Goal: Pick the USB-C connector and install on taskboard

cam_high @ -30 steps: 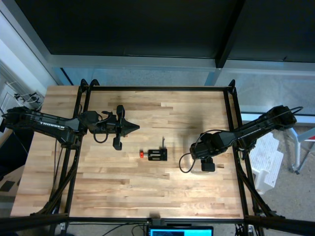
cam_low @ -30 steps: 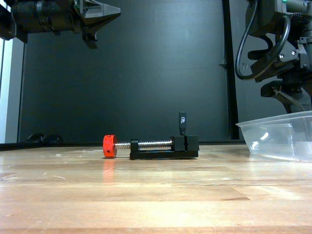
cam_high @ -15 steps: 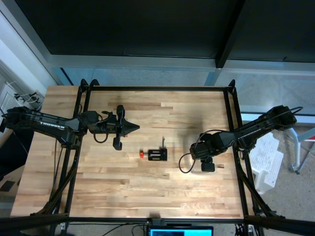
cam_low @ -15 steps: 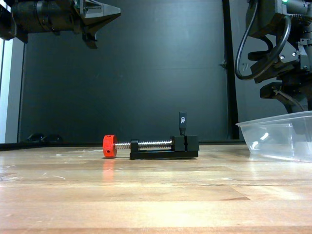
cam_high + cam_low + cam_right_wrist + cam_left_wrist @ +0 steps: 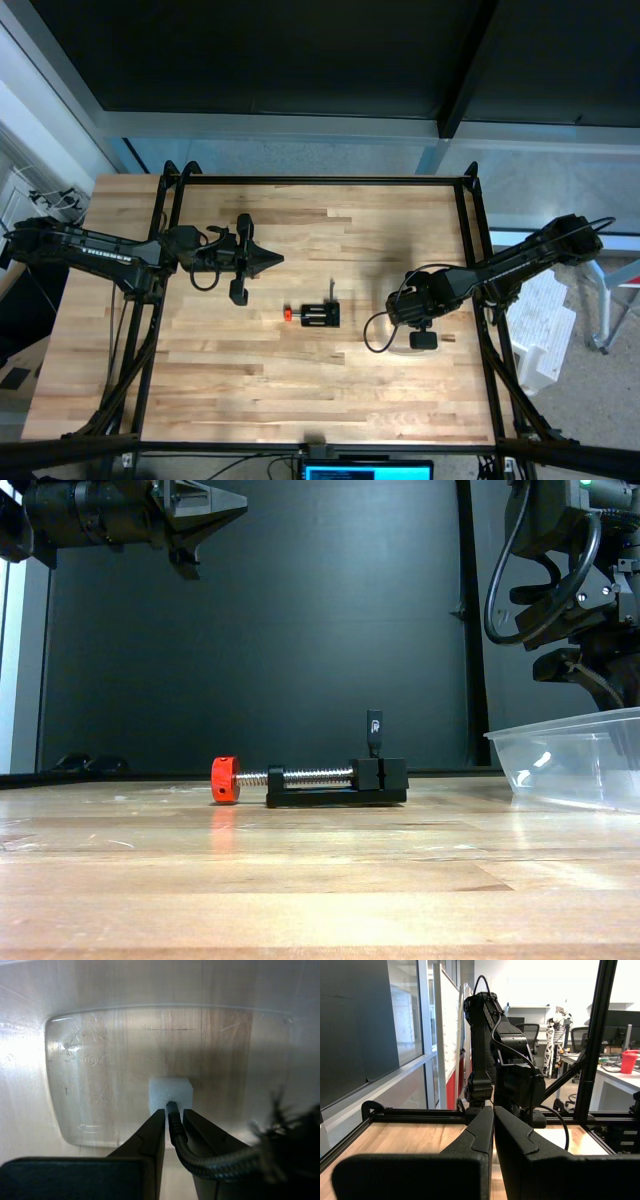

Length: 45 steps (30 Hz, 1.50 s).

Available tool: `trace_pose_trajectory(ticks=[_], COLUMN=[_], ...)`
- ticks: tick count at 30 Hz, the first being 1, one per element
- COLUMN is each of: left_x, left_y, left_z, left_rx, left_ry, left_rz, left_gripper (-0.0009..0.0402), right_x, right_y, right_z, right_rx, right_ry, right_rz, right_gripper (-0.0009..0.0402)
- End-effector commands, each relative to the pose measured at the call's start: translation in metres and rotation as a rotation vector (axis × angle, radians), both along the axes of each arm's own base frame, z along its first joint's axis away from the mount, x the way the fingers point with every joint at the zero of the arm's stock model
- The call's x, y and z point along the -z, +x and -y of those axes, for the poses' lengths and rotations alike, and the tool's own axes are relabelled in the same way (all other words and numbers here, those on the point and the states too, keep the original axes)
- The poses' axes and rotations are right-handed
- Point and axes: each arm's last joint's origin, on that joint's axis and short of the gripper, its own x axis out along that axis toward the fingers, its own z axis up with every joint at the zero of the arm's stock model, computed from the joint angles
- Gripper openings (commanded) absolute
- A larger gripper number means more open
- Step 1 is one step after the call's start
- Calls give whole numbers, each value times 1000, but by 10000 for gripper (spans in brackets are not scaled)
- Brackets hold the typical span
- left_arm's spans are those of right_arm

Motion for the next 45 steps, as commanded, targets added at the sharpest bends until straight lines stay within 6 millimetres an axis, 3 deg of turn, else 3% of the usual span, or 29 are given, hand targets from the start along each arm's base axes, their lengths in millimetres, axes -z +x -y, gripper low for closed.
trace_pose_trajectory(ticks=[1, 4, 17, 26, 35, 45], left_x=[0, 0, 0, 0, 0, 0], left_y=[0, 0, 0, 0, 0, 0], left_z=[0, 0, 0, 0, 0, 0], left_rx=[0, 0, 0, 0, 0, 0], left_ry=[0, 0, 0, 0, 0, 0], left_rz=[0, 0, 0, -1, 0, 0], left_gripper=[0, 0, 0, 0, 0, 0], right_x=[0, 0, -9, -36, -84, -102], right_y=[0, 0, -5, -5, 13, 54], right_z=[0, 0, -1, -2, 0, -6], right_rx=[-7, -8, -24, -28, -13, -5], right_ry=[-2, -2, 3, 16, 43, 29], right_rz=[-2, -3, 15, 55, 162, 198], right_gripper=[14, -2, 0, 0, 0, 0])
